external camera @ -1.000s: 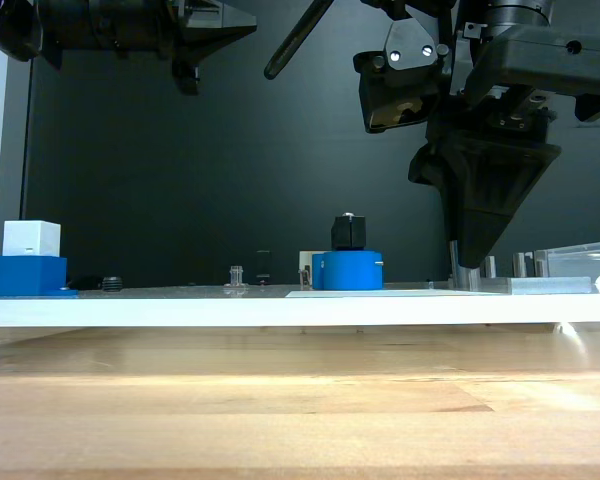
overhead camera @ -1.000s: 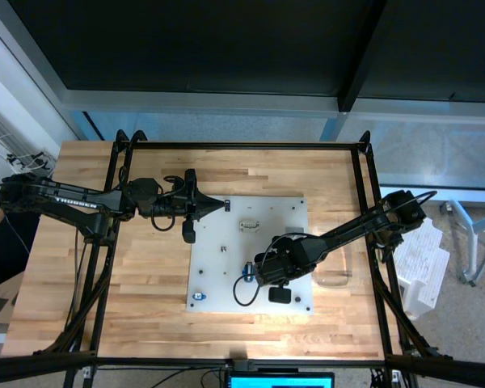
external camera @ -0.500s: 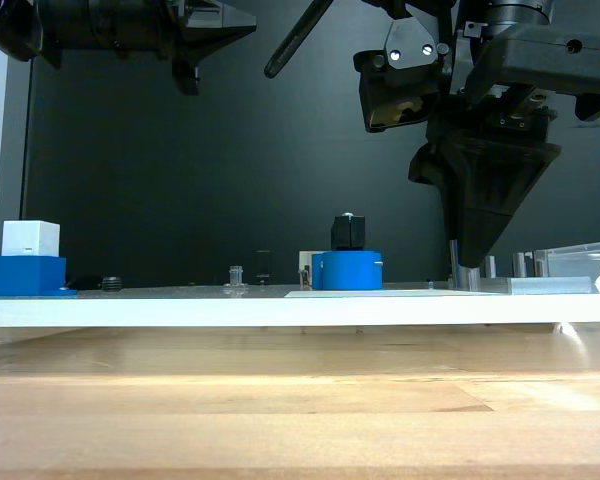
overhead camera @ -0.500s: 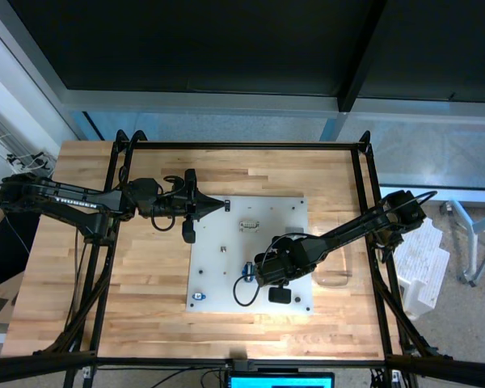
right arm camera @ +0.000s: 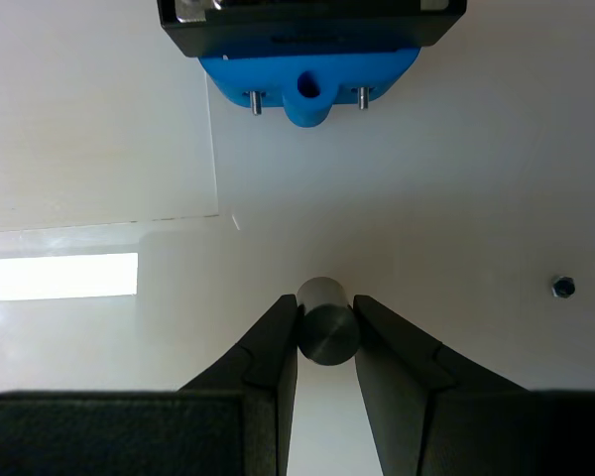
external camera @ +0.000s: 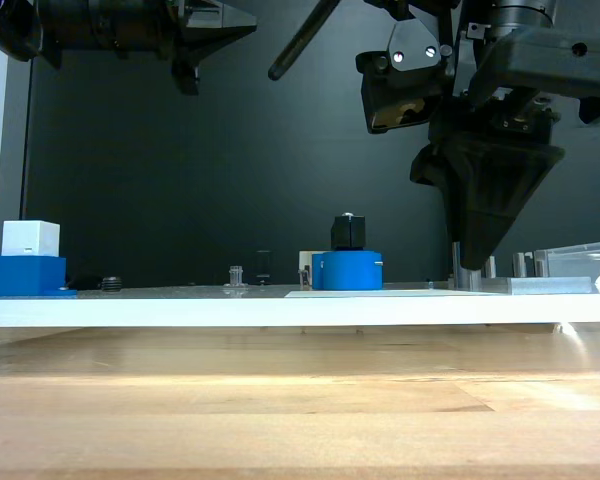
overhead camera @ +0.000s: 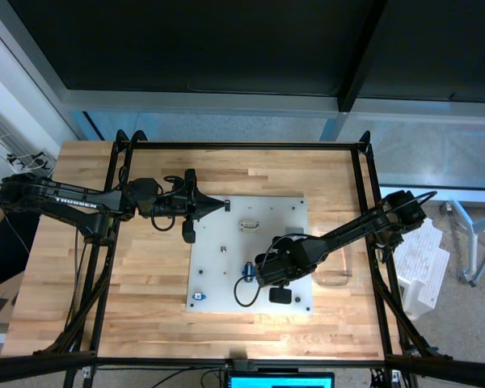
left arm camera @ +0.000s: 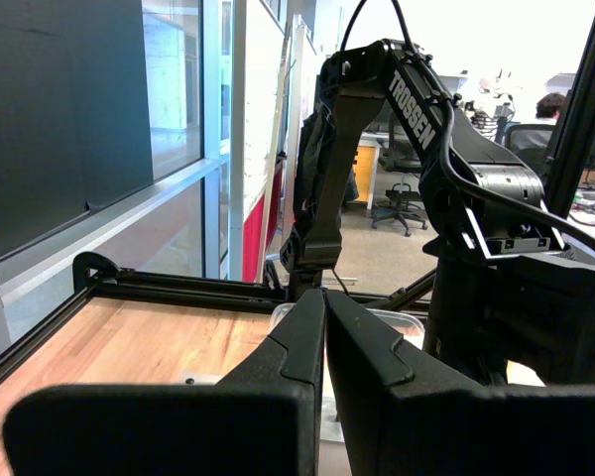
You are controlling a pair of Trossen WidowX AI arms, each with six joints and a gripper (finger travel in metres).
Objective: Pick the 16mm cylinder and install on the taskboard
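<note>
The right gripper (right arm camera: pixel 325 315) pinches the cylinder (right arm camera: pixel 327 335) upright, low over the taskboard (right arm camera: pixel 476 178) (near a blue connector (right arm camera: pixel 307 74)). The left gripper (left arm camera: pixel 324 302), fingers together, hangs above its far-left corner.

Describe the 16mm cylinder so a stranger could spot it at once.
Find the white taskboard in the middle of the table; the right gripper stands low over its near half, while the left gripper hangs shut above its far-left edge. Between the right gripper's fingers is the cylinder: a short, round, grey metal peg, unlike the blue connector nearby.
</note>
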